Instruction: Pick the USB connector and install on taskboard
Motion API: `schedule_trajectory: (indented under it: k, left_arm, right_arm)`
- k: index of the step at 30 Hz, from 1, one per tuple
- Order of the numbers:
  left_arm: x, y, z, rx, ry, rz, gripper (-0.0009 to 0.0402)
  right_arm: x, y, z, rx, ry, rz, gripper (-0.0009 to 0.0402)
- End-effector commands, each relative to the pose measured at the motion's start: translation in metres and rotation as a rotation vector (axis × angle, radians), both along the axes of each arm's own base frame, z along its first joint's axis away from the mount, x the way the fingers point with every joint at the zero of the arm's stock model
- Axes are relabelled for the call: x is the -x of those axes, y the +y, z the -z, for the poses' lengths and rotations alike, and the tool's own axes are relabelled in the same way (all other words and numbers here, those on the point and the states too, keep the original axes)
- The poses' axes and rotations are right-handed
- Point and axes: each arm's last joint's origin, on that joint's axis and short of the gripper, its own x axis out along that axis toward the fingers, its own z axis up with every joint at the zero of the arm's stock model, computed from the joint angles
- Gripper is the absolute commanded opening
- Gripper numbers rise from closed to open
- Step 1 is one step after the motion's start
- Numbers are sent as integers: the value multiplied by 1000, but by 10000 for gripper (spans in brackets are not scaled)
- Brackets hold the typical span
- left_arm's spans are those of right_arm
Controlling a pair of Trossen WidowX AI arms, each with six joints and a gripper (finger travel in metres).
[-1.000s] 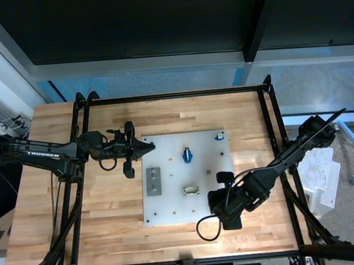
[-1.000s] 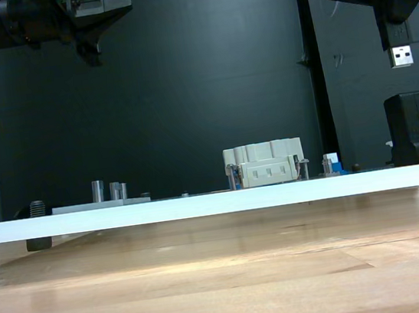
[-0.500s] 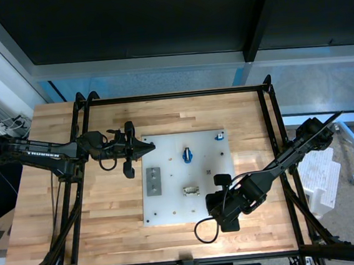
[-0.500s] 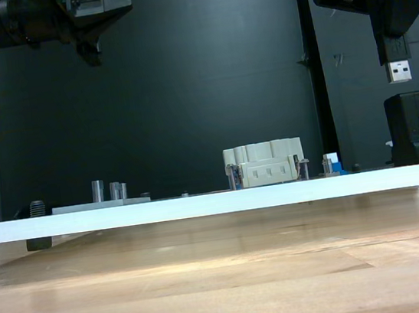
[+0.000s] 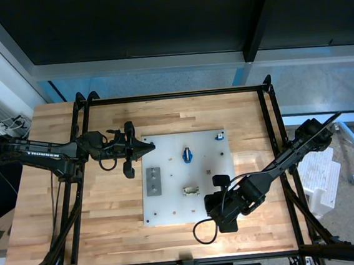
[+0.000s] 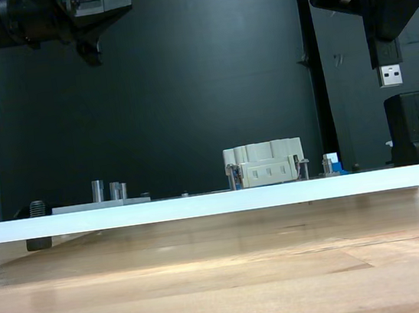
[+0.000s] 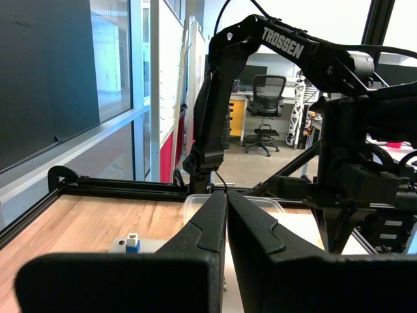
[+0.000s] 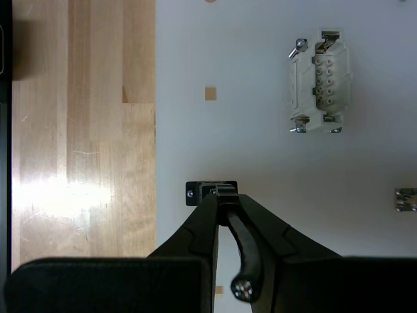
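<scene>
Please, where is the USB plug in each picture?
High view: hidden under the right gripper, at the board's near right.
Low view: USB plug hangs above a black block.
Left wrist view: not visible; left gripper, jaws shut, over the board's far left.
Right wrist view: held in the jaws.
Shared landmark, except left wrist: the multi-pin connector.

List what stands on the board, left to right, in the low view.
Screw → grey block → multi-pin connector → blue part → black socket. Left gripper, shut, hangs high at left; right gripper, shut on the USB connector, hangs just above the socket.
</scene>
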Motion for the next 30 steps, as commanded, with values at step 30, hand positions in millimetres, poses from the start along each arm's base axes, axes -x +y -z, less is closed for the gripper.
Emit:
schedule_trajectory:
  k: [30]
  left_arm:
    - [0,0,0,0,-1,0,0]
  right_arm:
    - [2,2,5,-3,23,-13,0]
